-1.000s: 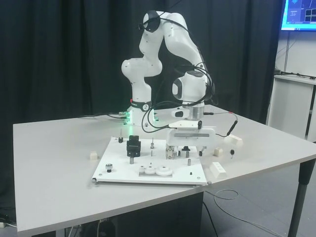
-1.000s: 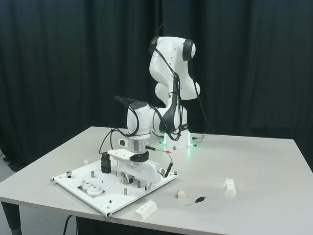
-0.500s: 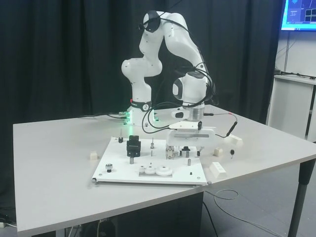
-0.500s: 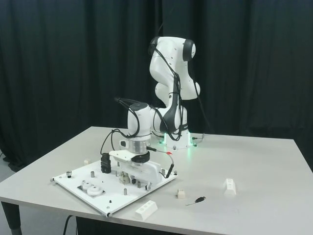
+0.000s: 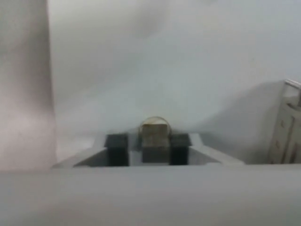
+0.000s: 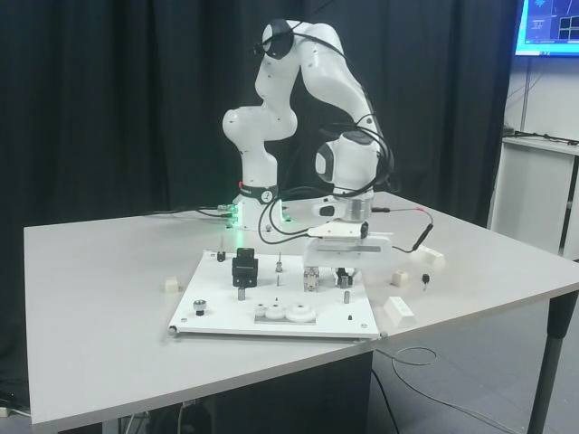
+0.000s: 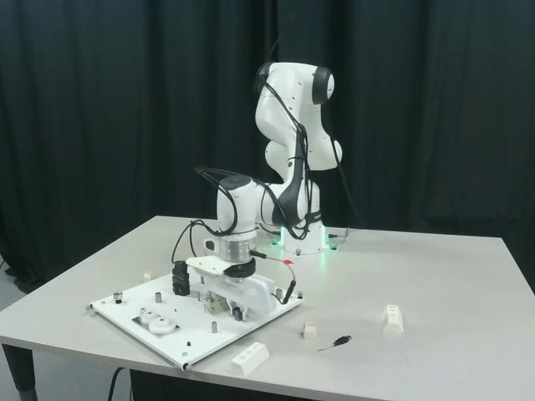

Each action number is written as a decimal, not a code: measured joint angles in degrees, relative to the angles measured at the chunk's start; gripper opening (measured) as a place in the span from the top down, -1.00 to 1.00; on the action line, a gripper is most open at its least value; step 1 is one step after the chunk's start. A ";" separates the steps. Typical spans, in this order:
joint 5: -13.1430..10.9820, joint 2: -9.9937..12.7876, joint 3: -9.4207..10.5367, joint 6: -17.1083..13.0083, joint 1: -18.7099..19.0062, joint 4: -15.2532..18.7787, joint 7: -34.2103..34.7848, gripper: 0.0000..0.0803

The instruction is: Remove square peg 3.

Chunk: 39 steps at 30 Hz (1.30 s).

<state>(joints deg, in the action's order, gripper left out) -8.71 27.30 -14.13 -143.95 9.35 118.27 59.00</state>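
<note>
1. Up close, in the wrist view, the claw (image 5: 148, 149) is closed on square peg 3 (image 5: 155, 139): its two black fingertips (image 5: 116, 149) press the flat sides of a small blocky metal peg with a dull, squared top. Behind it lies the smooth white board (image 5: 188, 70), matte and featureless.

2. Seen from the first room view, the claw (image 6: 327, 278) now sits slightly higher over the board (image 6: 217, 298) than half a second ago, near the board's edge farthest from the desk's (image 6: 90, 298) front. That rise suggests the peg is leaving its hole, so the removal looks under way.

3. From the second room view, the wrist (image 7: 235, 247) is likewise a little raised, its glossy white shell above the flat board (image 7: 125, 316). The peg itself is too small to make out here.
</note>
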 joint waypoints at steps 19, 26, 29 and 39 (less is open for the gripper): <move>-0.09 -0.08 -0.07 0.22 -0.08 -0.01 -0.41 0.71; -0.45 -0.62 -0.17 0.75 -0.10 0.00 -0.41 0.71; -0.45 -1.23 -0.29 1.41 -0.10 -0.01 -0.41 0.71; -0.45 -3.85 -0.77 4.56 -0.10 0.00 -0.41 0.71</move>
<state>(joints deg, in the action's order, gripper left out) -9.16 23.45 -14.90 -139.39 9.25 118.27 58.59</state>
